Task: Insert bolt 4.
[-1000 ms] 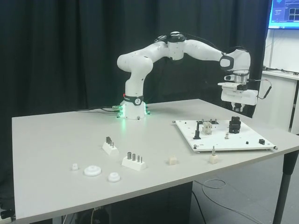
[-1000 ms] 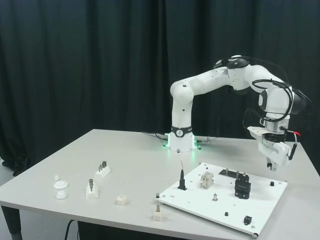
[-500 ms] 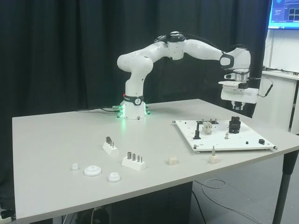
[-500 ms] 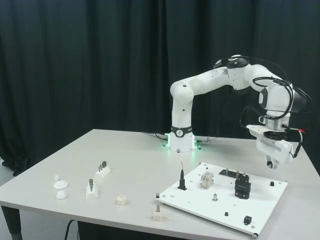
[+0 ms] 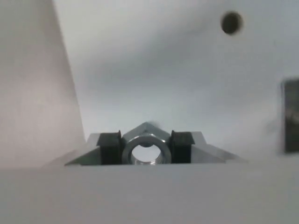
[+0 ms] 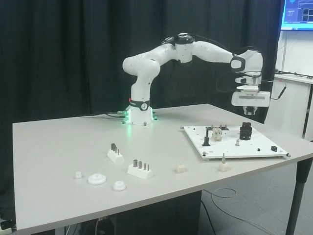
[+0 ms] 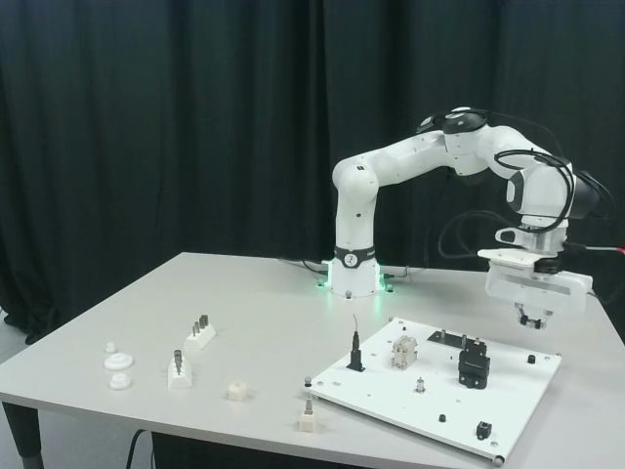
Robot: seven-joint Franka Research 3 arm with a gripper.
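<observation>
Nearest you on the grey table (image 6: pixel 58 147), the white gears (image 6: pixel 97 179) and the two white bolt holders (image 6: pixel 140 171) sit well away from the arm, and a single bolt stands in a small white block (image 6: pixel 223 166) just beside the near edge of the white assembly board (image 6: pixel 230 147). Over the far side of that board the gripper (image 6: pixel 249 111) hangs in the air, well above the surface. In the last second its wrist has turned from a slanted pose to level, with the fingers pointing straight down, while it has stayed over the same region. In the wrist view the two black finger pads (image 5: pixel 110 145) are clamped on the hex head of a bolt (image 5: pixel 145 148), so bolt 4 appears to be held and hanging under the hand. A dark hole (image 5: pixel 231 22) shows in the board below, off to one side of the bolt. You can read this squaring-up as preparation for insertion: the shank now looks vertical, but it likely needs to travel sideways over its hole before descending.
</observation>
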